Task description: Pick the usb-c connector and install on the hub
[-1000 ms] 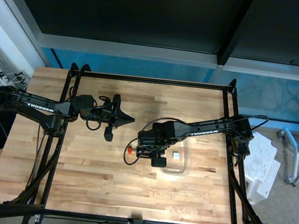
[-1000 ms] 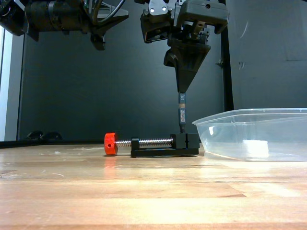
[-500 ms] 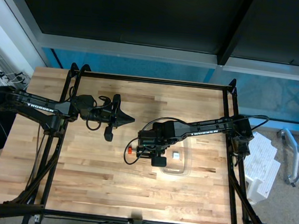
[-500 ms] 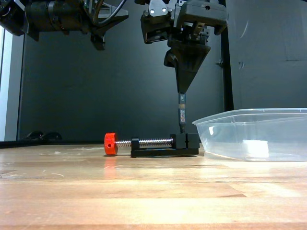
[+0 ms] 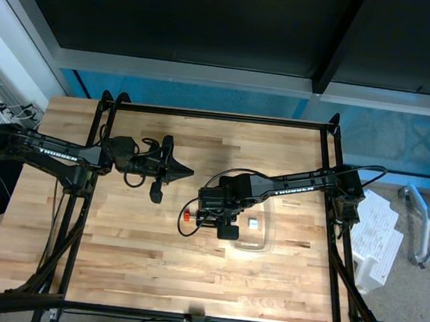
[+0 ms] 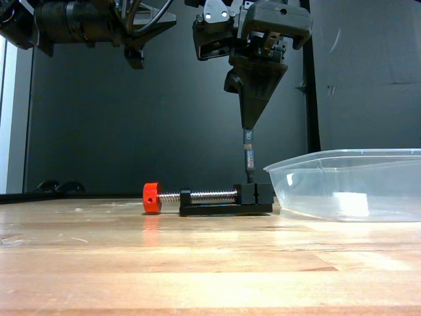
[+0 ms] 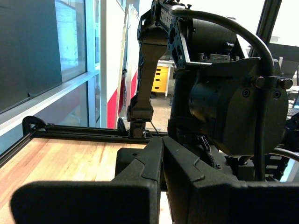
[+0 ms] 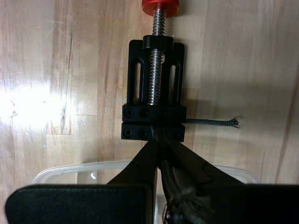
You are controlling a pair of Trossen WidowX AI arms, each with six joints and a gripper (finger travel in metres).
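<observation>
1 upright connector (image 6: 248, 155), right gripper (image 6: 247, 125); left (image 5: 188, 172) aloft.

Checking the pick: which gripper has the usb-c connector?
The right gripper: shut on the usb-c connector, held upright over the vise. The left gripper is shut and empty over the left of the table.

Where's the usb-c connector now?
Low view: usb-c connector upright in the right gripper, tip at the vise beside the clear tub; left gripper hovers shut over the table's left.
</observation>
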